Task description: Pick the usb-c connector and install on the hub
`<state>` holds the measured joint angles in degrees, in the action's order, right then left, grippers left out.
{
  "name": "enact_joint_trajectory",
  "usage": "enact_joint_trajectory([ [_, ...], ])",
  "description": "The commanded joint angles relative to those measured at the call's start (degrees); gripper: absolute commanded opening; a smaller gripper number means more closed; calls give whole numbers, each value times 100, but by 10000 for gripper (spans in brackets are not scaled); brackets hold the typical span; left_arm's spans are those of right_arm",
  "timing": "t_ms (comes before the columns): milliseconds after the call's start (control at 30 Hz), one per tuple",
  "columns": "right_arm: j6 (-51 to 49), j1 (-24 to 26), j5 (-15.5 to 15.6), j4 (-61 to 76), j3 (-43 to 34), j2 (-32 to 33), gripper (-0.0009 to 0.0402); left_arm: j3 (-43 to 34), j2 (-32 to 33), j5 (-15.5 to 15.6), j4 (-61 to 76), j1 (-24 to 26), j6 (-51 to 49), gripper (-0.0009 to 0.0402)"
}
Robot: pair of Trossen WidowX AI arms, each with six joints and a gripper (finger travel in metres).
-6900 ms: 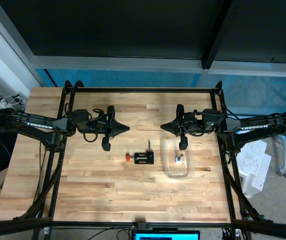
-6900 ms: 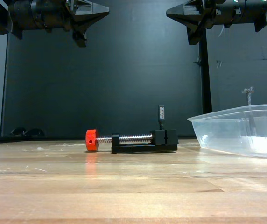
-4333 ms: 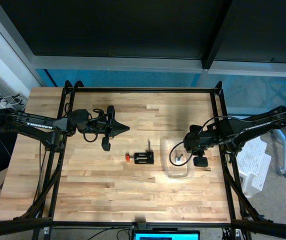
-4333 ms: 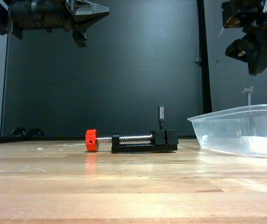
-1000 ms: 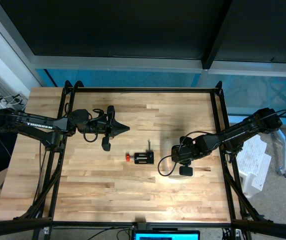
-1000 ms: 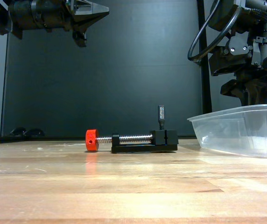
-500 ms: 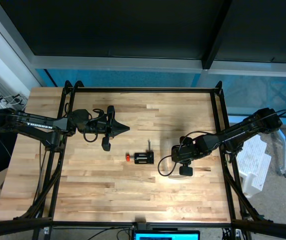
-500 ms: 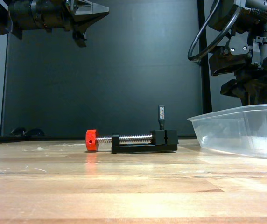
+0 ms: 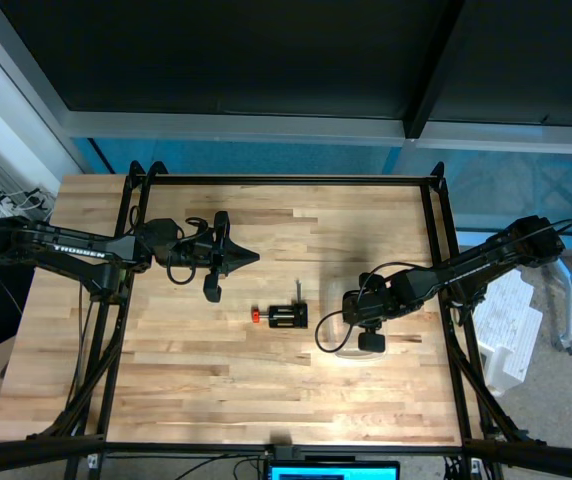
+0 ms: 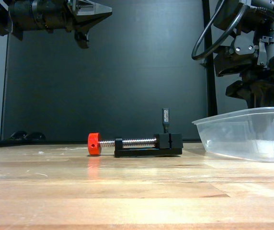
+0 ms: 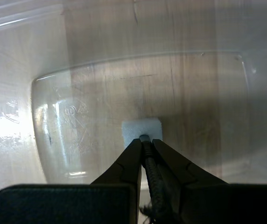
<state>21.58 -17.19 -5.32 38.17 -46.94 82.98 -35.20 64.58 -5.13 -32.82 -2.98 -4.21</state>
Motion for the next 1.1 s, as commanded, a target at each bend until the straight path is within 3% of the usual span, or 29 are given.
enact_joint_trajectory([
  [33,0,0,-2,42,-33,-7,0,0,2,0,-2,-2,2,0],
  [367,0,2,-4,439,-275,-197,0,0,2,0,-2,-2,2,0],
  [800,-155,17,-7,1497,-1255,-289,0,0,2,0,-2,0,2,0],
  [1100,-149,20,-17,1530,-1333,-514,0,0,2,0,-2,-2,2,0],
])
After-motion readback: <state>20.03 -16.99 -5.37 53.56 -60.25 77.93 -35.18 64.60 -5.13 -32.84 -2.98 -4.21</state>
